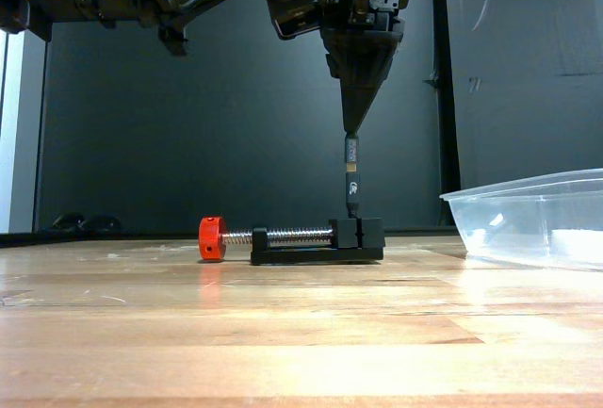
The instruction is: Pick the USB-C connector and install on taskboard
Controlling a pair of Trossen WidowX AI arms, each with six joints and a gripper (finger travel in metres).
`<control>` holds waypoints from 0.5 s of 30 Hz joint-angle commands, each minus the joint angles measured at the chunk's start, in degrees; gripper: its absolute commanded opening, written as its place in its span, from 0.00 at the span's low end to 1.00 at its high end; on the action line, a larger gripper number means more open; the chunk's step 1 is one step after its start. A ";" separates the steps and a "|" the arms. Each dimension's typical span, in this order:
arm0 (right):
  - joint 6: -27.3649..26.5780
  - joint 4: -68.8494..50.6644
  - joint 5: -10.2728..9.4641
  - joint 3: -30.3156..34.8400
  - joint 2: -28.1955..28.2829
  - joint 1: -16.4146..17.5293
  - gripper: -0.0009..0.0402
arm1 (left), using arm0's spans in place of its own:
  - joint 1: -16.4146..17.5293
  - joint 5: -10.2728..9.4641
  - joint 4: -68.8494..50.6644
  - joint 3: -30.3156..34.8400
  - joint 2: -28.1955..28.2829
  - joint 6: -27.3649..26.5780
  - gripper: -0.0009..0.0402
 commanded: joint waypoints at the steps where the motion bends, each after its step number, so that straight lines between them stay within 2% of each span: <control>1: 0.02 -0.11 0.22 0.00 -0.02 0.00 0.02 | 0.02 0.02 0.00 0.02 0.02 0.00 0.02; 5: 0.00 -0.28 0.96 0.00 -0.07 -0.02 0.02 | 0.02 0.02 0.00 0.02 0.02 0.00 0.02; 15: -0.04 -0.44 0.76 0.00 -0.13 0.00 0.02 | 0.02 0.02 0.00 0.02 0.00 0.00 0.02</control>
